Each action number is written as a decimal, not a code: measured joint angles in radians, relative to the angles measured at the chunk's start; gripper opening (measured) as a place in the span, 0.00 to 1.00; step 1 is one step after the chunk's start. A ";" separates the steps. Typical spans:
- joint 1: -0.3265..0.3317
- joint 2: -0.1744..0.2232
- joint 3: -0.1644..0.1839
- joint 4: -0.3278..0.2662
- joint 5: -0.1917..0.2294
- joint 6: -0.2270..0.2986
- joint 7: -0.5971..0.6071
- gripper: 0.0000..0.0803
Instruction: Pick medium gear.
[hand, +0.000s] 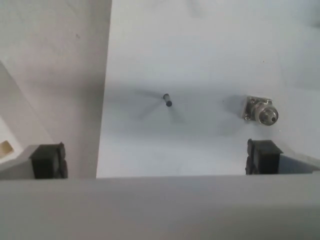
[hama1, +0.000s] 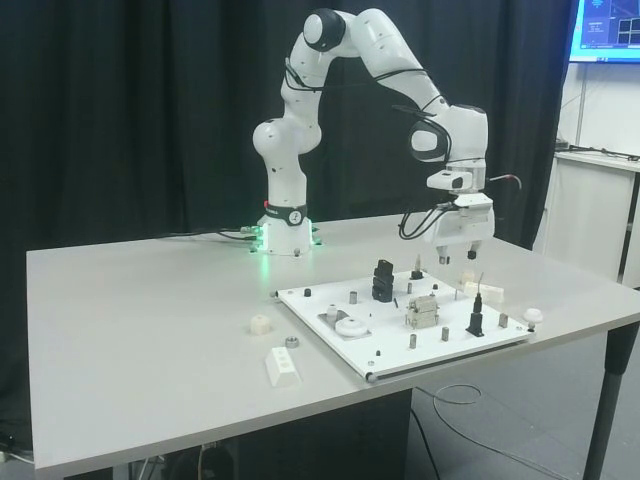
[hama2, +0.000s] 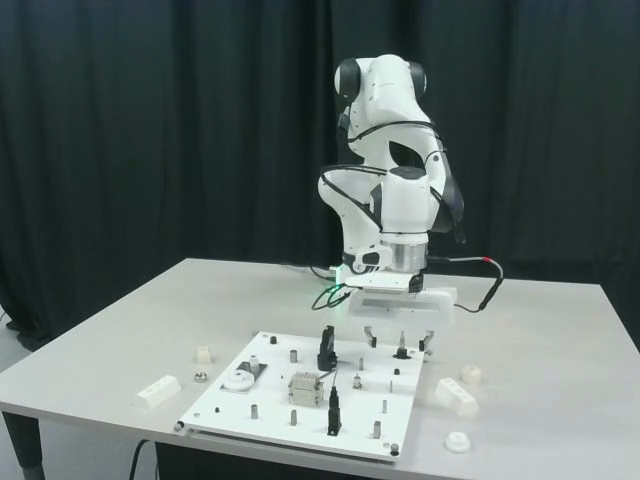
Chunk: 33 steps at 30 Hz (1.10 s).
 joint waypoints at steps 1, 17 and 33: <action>0.000 0.000 0.000 0.000 0.000 0.000 0.005 0.99; 0.000 0.000 -0.006 0.009 0.000 0.000 0.079 1.00; -0.008 0.000 -0.007 0.030 -0.005 0.000 0.055 1.00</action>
